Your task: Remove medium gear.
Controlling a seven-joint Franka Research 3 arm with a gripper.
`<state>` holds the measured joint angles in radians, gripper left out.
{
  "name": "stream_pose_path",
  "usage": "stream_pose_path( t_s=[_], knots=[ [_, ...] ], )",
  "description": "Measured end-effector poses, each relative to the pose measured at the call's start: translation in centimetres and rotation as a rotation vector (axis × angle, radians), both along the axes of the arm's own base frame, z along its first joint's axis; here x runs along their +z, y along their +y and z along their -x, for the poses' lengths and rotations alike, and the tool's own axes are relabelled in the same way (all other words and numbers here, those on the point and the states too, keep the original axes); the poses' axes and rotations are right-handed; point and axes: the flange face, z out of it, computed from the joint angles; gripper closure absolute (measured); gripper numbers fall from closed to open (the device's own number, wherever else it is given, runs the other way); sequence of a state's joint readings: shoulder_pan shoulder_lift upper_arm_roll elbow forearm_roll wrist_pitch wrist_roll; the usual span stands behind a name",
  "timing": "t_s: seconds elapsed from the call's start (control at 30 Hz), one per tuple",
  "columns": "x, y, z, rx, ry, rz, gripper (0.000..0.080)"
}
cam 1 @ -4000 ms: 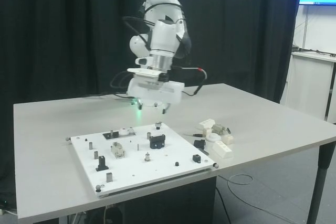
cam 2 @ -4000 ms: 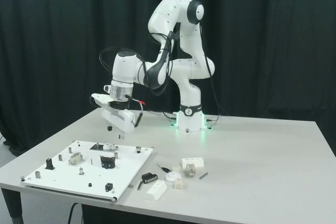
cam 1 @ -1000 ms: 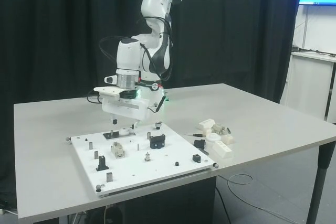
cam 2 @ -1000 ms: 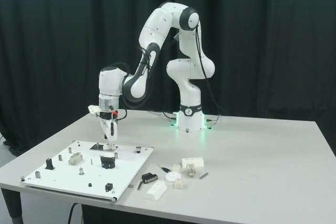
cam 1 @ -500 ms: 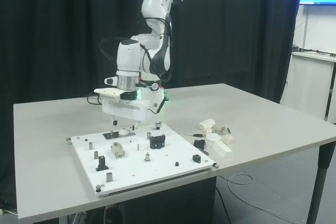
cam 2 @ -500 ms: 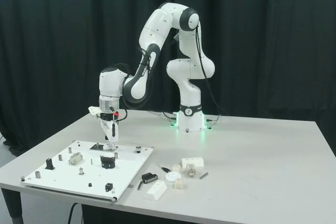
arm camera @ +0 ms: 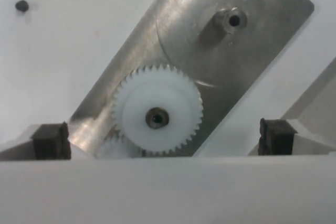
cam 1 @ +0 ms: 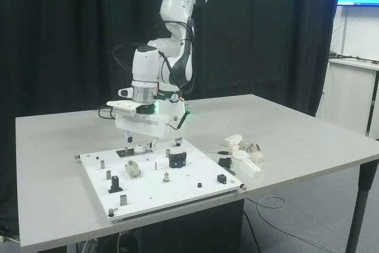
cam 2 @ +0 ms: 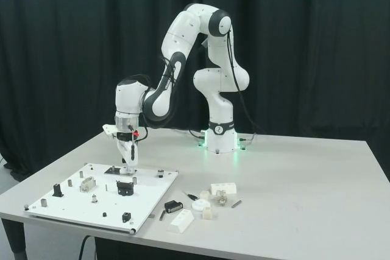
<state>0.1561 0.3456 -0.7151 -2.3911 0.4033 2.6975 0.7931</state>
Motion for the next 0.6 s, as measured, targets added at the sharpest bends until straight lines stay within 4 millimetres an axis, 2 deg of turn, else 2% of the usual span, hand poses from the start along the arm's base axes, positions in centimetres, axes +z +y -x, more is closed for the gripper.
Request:
stream_pose_path(
  t_s=[0.33,0.37,0.6],
  knots=[
    [-0.25,0.07,-0.12,0.004,-0.002,0.011,0.0003],
    [-0.26,0.07,-0.15,0.006,-0.003,0.014,0.0036],
    [-0.32,0.04,-0.27,0.034,-0.006,0.028,0.0036]
  ],
)
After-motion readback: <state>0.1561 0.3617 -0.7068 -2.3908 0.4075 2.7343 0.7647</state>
